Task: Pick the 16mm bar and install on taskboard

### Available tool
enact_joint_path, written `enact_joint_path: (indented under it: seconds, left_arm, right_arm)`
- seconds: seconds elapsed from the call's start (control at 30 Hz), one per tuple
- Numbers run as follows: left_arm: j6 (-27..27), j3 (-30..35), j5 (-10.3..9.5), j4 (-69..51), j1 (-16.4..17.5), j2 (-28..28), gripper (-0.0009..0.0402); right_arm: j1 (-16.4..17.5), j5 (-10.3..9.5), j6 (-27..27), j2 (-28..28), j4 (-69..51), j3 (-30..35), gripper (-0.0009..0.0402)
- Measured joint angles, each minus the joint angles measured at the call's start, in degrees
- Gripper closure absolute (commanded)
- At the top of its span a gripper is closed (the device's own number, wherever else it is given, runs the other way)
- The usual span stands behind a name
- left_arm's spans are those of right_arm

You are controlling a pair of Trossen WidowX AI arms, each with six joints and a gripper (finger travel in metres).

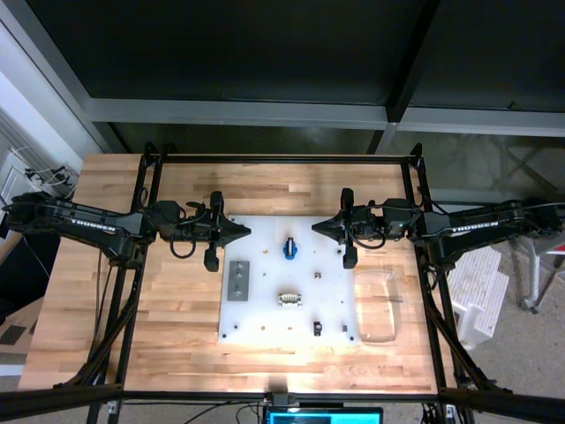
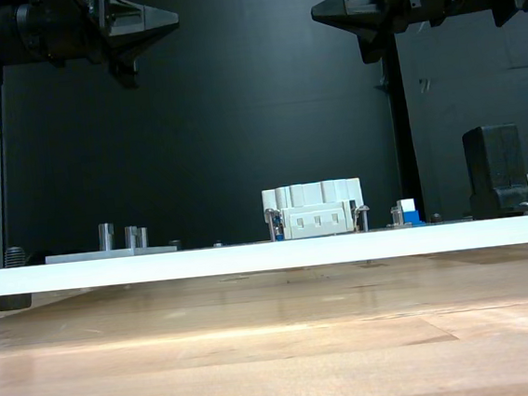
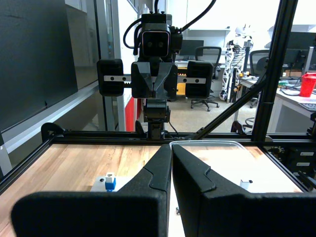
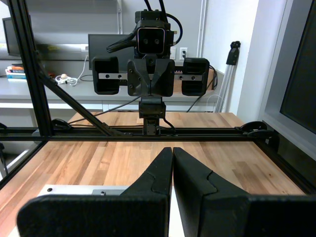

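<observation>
"TROSSEN" on left arm (image 1: 99,224), right arm (image 1: 474,224)

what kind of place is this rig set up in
Likely a robotics lab: office chairs and desks behind a framed wooden table carrying the taskboard. The left gripper and right gripper hang shut above its far end, facing each other.

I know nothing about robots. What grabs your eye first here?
Two black arms face each other, the left gripper and right gripper both shut, hovering above the far part of a large white square plastic taskboard on a wooden table. A bright blue knob sits on it between them; a clear plastic tray lies at the board's right.
</observation>
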Motion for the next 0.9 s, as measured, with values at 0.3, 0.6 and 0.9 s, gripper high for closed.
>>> enact_joint_path:
  seconds: [0.3, 0.6, 0.9]
  left_arm:
    - [0.00, 0.00, 0.02, 0.00, 0.00, 0.00, 0.0393]
    - [0.00, 0.00, 0.02, 0.00, 0.00, 0.00, 0.0393]
    - [0.00, -0.02, 0.00, 0.00, 0.00, 0.00, 0.0393]
  right_arm:
    - [0.00, 0.00, 0.00, -0.02, 0.00, 0.00, 0.0393]
    - [0.02, 0.00, 0.00, 0.00, 0.00, 0.00, 0.0393]
    - [0.00, 0.02, 0.00, 0.00, 0.00, 0.00, 0.0393]
